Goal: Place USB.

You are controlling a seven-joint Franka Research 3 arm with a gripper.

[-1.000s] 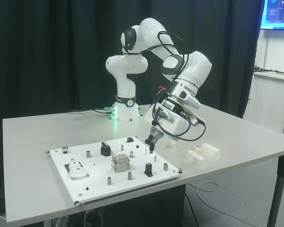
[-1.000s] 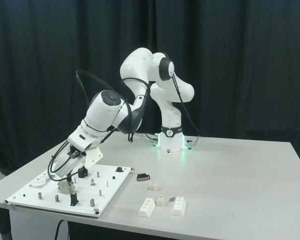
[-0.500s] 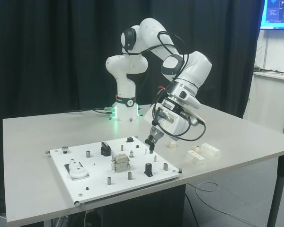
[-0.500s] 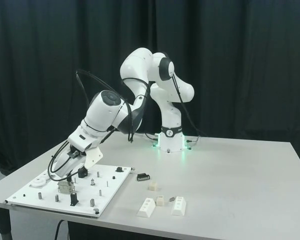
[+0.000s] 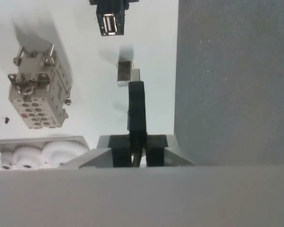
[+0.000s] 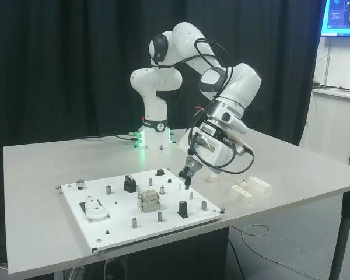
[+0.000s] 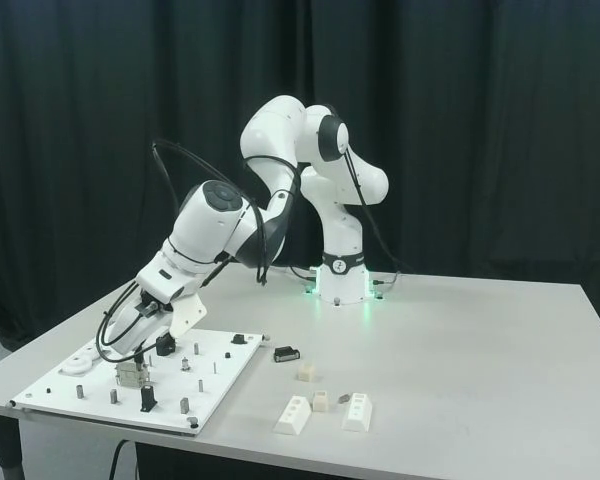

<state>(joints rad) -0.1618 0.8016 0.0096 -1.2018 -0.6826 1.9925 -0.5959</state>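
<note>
Gripper [image 5: 136, 158] clenched on a black USB plug [image 5: 136, 111], metal tip [image 5: 124, 74] sticking out past the fingers [image 5: 119, 152]. Plug held just above the white board [image 6: 141, 205], close to its edge next to the bare grey table [image 6: 35, 175]. Black USB socket [image 5: 111, 21] straight ahead of the metal tip in the wrist view, a small gap between the two, not touching. Big grey connector block [image 5: 37, 91] with screws and rows of holes off to one side of the plug. Two white gears [image 5: 40, 152] side by side, teeth meeting, near the gripper in the wrist view. From the first room view, white arm [image 6: 230, 93] bent down over the board, gripper tip near a thin pin [image 6: 180, 187], with a small black block [image 6: 183, 209] and short grey pegs [image 6: 204, 205] closer to the front edge. Off the board on the table: a black connector [image 7: 286, 353], a tiny white cube [image 7: 305, 371], and two white blocks with holes [image 7: 293, 414], well apart from the gripper. Green light at the arm's base [image 6: 141, 136].
</note>
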